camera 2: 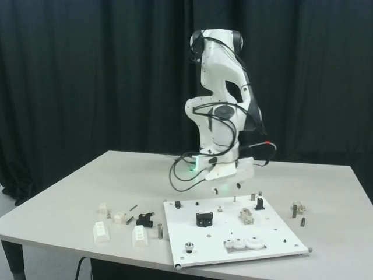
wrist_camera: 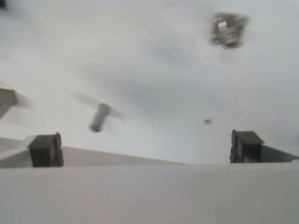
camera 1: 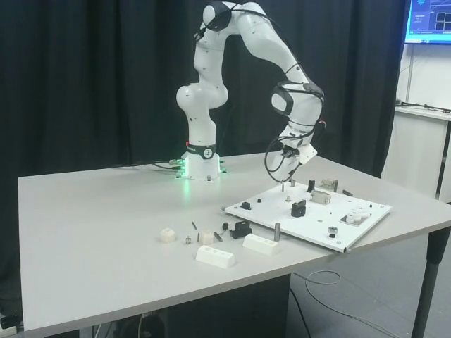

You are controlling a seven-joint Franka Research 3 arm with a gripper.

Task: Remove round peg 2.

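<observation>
A small grey round peg (wrist_camera: 99,116) stands upright in the white board (wrist_camera: 154,70). It also shows as a thin pin (camera 1: 282,189) at the board's far side, just below the gripper (camera 1: 287,167), and again as the pin (camera 2: 235,198). My gripper (wrist_camera: 145,147) hovers a little above the board, open, with nothing between its black fingertips (wrist_camera: 45,149). The peg lies ahead of the fingertips, nearer one of them, not between them. From the other side of the room the gripper (camera 2: 233,186) hangs just over the board's (camera 2: 233,233) back edge.
On the board are a black post (camera 1: 311,185), a grey metal block (camera 1: 321,197), a black block (camera 1: 298,208) and white gears (camera 1: 357,216). Beside the board on the table lie white blocks (camera 1: 216,255), a black clamp (camera 1: 242,228) and a dark peg (camera 1: 277,230).
</observation>
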